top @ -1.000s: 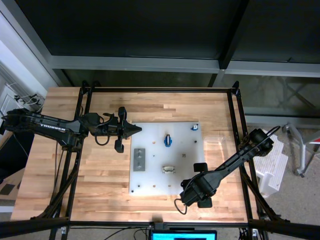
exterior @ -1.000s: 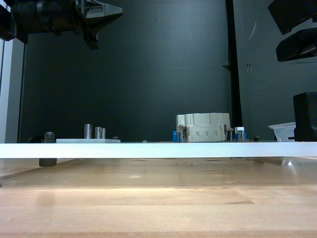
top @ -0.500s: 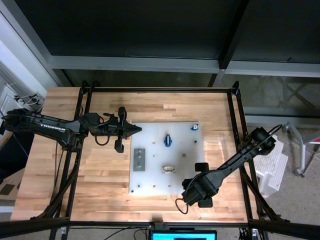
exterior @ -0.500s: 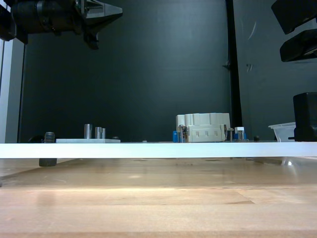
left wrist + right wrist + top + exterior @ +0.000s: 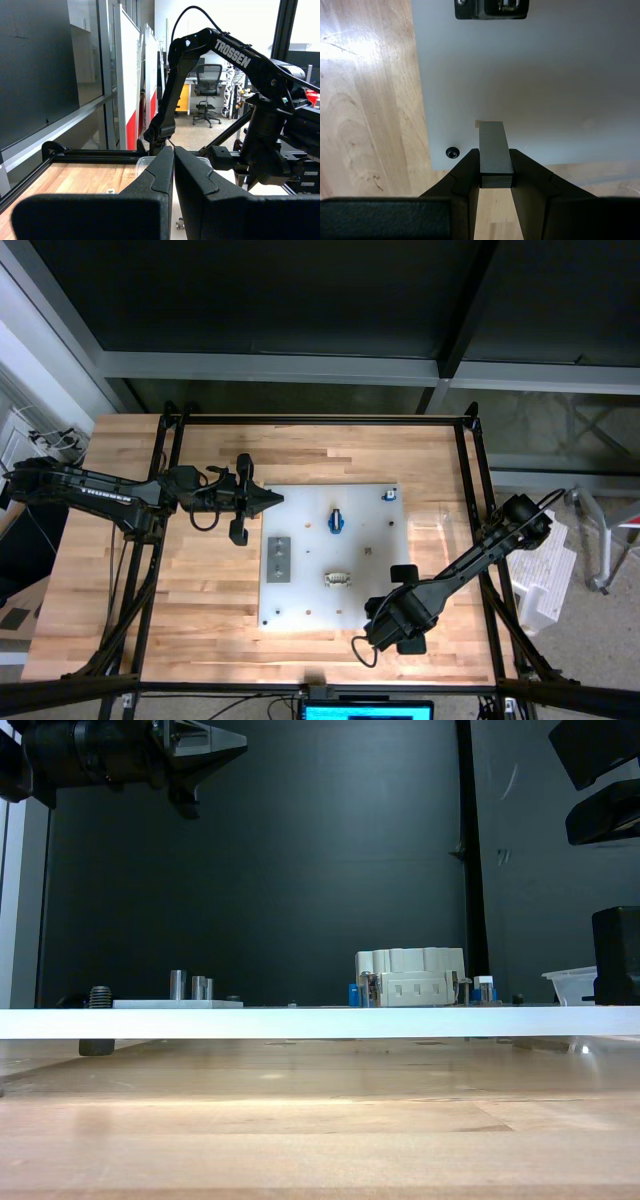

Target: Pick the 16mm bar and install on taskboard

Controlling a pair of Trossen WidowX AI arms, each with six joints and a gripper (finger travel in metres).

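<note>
Right wrist view: the right gripper [image 5: 495, 175] pinches the 16mm bar [image 5: 494, 147] by one end. The bar's long axis runs straight out from the fingers over the near-right corner of the taskboard [image 5: 560, 75], apparently clear of it. I cannot pick out its seat. The left gripper [image 5: 173, 160], fingers pressed together, hovers by the board's left edge, farther from the bar.
</note>
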